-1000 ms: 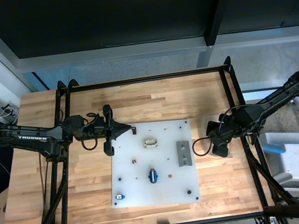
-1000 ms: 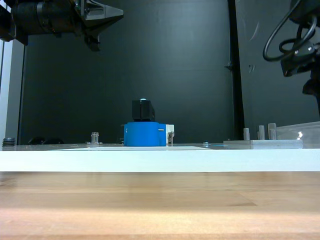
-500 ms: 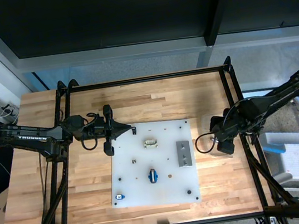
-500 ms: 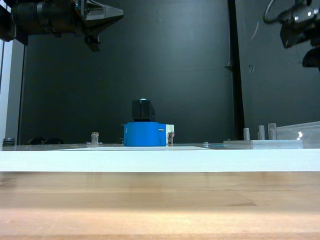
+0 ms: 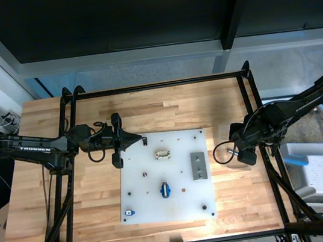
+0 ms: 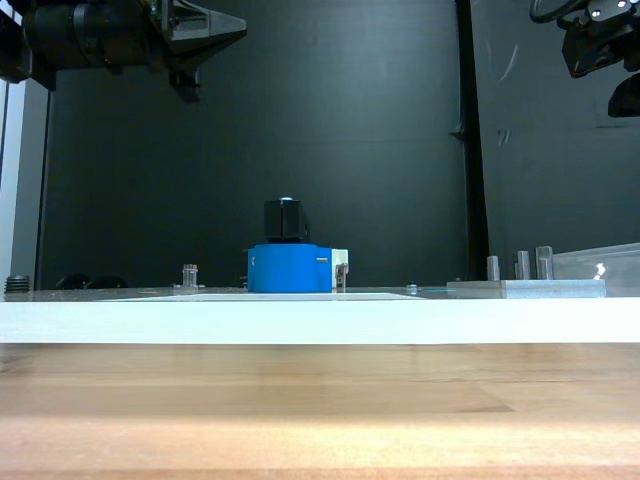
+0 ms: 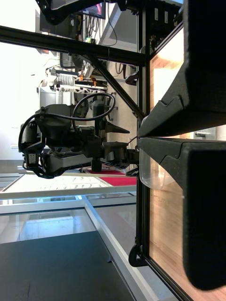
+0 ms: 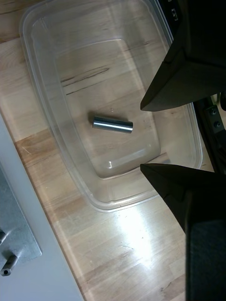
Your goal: Pick the 16mm cylinder and place it in the container
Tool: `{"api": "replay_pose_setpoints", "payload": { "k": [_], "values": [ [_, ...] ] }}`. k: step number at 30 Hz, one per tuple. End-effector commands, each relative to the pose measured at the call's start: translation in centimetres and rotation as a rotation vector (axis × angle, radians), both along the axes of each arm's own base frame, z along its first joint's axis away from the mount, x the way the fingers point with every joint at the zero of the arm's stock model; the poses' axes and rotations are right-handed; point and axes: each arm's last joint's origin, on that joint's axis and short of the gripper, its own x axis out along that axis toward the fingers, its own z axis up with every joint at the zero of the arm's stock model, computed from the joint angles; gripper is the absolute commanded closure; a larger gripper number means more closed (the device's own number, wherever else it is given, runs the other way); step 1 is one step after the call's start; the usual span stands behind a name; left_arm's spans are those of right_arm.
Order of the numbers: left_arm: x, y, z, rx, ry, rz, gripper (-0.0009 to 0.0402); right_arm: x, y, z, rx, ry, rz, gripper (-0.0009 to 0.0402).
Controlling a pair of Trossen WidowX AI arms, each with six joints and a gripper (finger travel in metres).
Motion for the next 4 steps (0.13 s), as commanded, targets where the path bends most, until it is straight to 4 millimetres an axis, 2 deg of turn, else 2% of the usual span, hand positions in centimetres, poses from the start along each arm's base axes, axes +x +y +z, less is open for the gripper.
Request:
{"api": "replay_pose_setpoints", "payload": {
  "k": [1,4],
  "values": [
    [0.0,0.0,0.01,0.0,0.0,0.0,0.0393,0.02,0.0,0.0,-0.002,-0.002,-0.001,0.024],
    [0.0,0.01,0.01,0.0,0.0,0.0,0.0393,0.02,0.0,0.0,-0.003,-0.003,-0.002,0.024]
  ]
}}
